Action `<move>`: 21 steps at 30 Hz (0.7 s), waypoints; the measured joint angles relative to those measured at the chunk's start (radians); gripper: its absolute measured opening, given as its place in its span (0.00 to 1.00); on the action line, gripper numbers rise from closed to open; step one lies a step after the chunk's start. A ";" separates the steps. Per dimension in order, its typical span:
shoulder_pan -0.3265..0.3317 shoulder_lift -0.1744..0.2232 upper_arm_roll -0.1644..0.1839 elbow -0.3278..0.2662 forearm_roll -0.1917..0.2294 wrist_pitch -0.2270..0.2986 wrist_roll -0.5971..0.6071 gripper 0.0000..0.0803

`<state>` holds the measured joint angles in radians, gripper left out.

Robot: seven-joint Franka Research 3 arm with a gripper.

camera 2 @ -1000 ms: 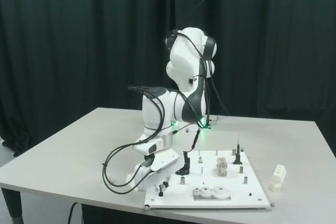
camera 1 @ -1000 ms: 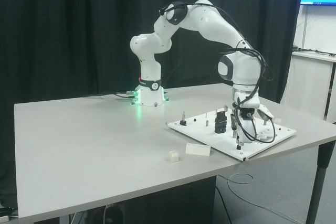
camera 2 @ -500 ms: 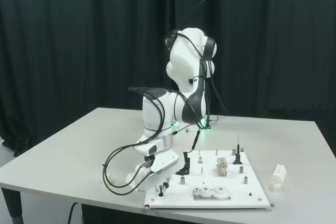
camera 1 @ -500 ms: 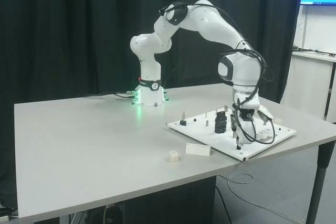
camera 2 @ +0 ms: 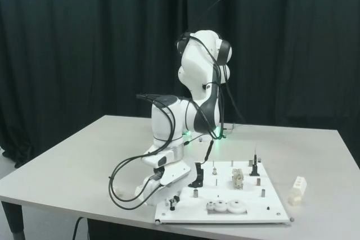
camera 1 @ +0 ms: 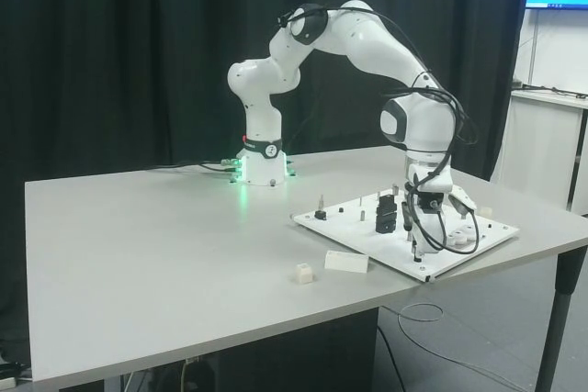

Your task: Insert bolt 4.

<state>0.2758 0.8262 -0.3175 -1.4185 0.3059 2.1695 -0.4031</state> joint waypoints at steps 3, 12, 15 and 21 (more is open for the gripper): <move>-0.001 0.000 0.000 0.000 0.001 0.000 0.001 0.28; -0.001 0.000 0.000 0.000 0.004 0.001 0.007 0.28; -0.001 0.001 0.000 0.001 0.005 0.002 0.008 0.28; -0.001 0.002 0.000 0.002 0.008 0.009 0.012 0.28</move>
